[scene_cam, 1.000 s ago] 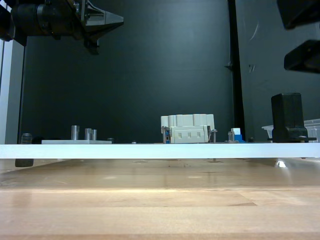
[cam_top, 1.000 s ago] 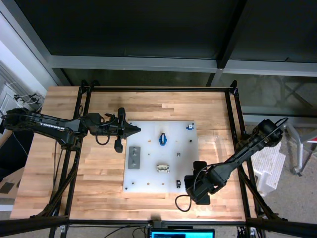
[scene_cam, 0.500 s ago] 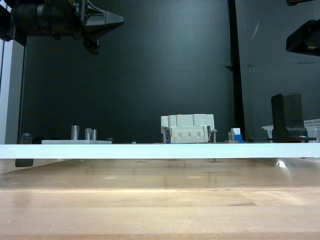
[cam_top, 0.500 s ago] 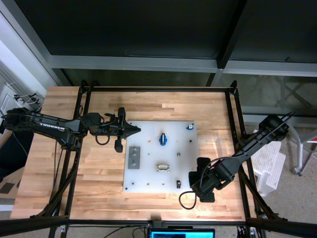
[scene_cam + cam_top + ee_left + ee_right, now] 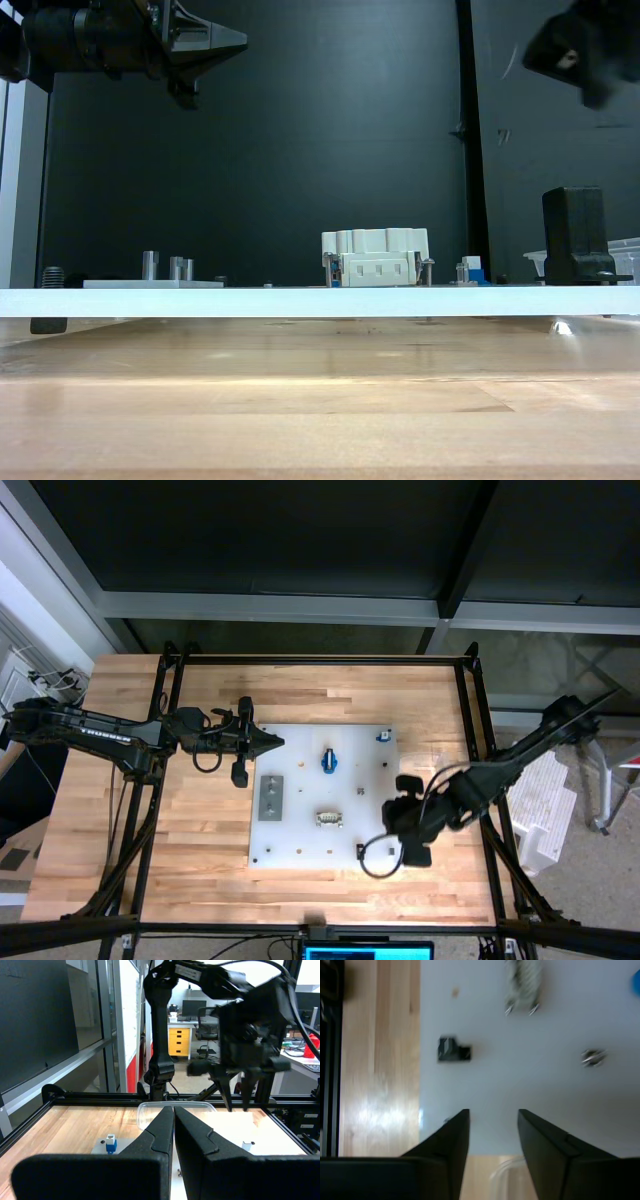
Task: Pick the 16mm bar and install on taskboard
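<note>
The white taskboard (image 5: pixel 300 825) lies mid-table, carrying a grey block (image 5: pixel 271 795), a blue knob (image 5: pixel 329 760) and a pale connector (image 5: pixel 328 820). The 16mm bar cannot be made out in any view. My right gripper (image 5: pixel 405 802) hangs over the board's right edge, pointing down. It is open, and between its fingers (image 5: pixel 455 1135) I see only bare board (image 5: pixel 545 1090). The left wrist view shows it (image 5: pixel 236 1105) from across the board. My left gripper (image 5: pixel 272 742) hovers shut over the board's far left corner, high above it in the low view (image 5: pixel 235 40).
A clear plastic tray (image 5: pixel 172 1109) sits on the wood just right of the board. A small black fitting (image 5: pixel 452 1050) stands near the board's front edge, and a blue-and-white piece (image 5: pixel 382 737) at its far right corner. The black frame rails border the table.
My right arm has swung from beyond the board's front right corner up along its right edge, rising in the low view. The left arm has not moved.
</note>
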`<action>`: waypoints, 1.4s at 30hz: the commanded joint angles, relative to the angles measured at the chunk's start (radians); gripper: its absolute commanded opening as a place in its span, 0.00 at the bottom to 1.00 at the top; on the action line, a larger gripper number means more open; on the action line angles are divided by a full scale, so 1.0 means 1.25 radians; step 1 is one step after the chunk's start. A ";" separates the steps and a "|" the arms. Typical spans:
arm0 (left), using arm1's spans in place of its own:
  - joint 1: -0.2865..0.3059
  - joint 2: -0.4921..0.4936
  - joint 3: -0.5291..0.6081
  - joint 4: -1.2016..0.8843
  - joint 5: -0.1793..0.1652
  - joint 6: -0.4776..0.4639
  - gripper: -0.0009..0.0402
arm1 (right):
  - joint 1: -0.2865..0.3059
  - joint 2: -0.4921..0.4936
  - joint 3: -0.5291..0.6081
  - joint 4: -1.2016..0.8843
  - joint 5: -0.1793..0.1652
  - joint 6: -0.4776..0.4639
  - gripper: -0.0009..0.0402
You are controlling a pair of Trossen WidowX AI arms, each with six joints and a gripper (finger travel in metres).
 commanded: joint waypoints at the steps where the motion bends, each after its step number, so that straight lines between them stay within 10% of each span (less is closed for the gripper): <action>1: 0.000 0.000 0.000 0.000 0.000 0.000 0.02 | -0.048 -0.049 -0.023 0.022 0.001 -0.061 0.18; 7: 0.000 0.000 0.000 0.000 0.000 0.000 0.02 | -0.154 -0.136 -0.039 0.052 0.022 -0.197 0.01; 20: 0.000 0.000 0.000 0.000 0.000 0.000 0.02 | -0.352 -0.251 -0.092 0.242 0.012 -0.417 0.02; 35: 0.000 0.000 0.000 0.000 0.000 0.000 0.02 | -0.447 -0.326 -0.266 0.610 -0.147 -0.453 0.02; 42: 0.000 0.000 0.000 0.000 0.000 0.000 0.02 | -0.473 -0.354 -0.347 0.760 -0.166 -0.464 0.02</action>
